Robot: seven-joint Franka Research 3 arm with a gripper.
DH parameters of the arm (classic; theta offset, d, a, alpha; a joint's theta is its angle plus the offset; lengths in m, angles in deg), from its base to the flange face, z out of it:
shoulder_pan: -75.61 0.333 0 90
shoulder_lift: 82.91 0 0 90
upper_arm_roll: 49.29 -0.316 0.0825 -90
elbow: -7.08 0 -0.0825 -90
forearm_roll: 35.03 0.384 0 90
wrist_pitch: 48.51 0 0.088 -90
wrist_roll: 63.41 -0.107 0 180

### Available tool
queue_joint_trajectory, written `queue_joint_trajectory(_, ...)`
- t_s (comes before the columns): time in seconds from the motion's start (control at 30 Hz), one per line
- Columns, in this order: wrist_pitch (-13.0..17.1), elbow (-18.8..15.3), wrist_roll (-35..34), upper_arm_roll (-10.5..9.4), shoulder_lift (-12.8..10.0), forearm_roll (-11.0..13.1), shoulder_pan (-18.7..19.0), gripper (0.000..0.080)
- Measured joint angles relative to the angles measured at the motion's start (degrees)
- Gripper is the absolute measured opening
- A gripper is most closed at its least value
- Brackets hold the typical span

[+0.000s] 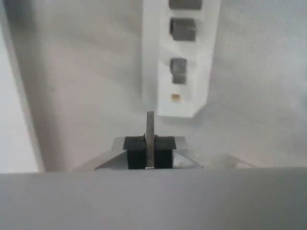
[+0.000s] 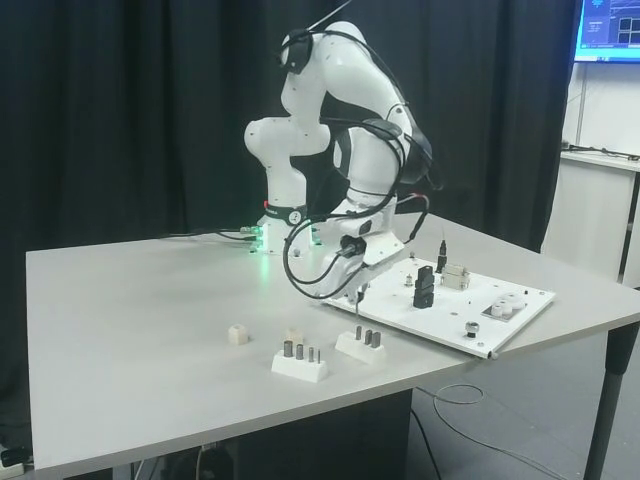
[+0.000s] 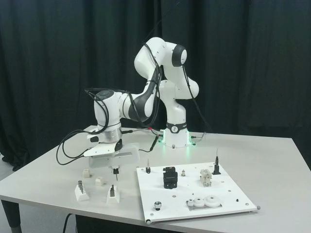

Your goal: Insert square peg 1.

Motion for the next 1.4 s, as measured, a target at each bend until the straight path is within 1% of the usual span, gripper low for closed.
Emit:
queue_joint_trajectory(0.13, -0.2, 0.0, -3.3, -0.02, 0.7, 1.2, 1.1, 0.0032)
queue_joint_trajectory(0.27, -1.3, -0.1, -6.8, -0.03, 1.8, 1.6, 2.4, 0.0032)
queue_joint_trajectory(0.67, -7.6, -0.3, -20.0, -0.05, 6.7, 1.7, 7.4, 0.0032)
queue_joint_trajectory(0.87, -9.9, -1.1, -28.0, -0.11, 9.4, 1.7, 10.3, 0.0032)
queue_joint_trajectory(1.03, -10.6, -2.2, -34.3, -0.15, 11.6, 1.7, 13.0, 0.0032)
queue_joint_trajectory(1.2, -10.8, -3.5, -41.1, -0.17, 13.2, 1.7, 15.6, 0.0032)
queue_joint_trajectory(1.3, -10.6, -4.2, -47.2, -0.17, 13.9, 1.7, 17.0, 0.0032)
queue_joint_trajectory(1.4, -10.0, -4.9, -55.0, -0.18, 14.3, 1.7, 18.4, 0.0032)
